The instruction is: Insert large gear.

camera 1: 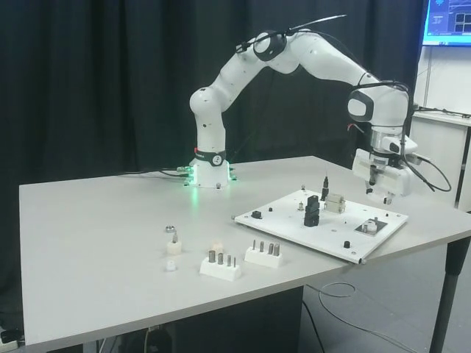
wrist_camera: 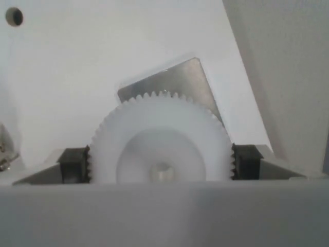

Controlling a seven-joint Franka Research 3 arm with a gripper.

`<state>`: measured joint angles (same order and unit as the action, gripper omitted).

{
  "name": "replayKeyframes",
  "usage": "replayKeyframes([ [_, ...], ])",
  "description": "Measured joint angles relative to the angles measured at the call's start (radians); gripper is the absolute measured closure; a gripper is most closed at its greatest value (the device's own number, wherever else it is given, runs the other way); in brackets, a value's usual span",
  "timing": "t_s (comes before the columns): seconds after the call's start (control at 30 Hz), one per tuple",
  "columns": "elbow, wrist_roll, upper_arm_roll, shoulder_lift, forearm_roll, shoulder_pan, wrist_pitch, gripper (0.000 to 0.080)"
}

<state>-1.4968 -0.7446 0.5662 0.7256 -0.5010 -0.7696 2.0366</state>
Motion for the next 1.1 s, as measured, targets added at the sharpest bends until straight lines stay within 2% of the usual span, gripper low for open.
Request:
replayKeyframes([
  [0.17, -0.017, -0.062, -0.006, 0.001, -0.008, 0.001, 0.033, 0.0209],
  [0.5, -0.052, -0.138, -0.011, 0.008, -0.052, 0.003, 0.103, 0.0209],
  [1.1, -0.054, -0.238, -0.011, 0.046, -0.165, 0.024, 0.132, 0.0209],
])
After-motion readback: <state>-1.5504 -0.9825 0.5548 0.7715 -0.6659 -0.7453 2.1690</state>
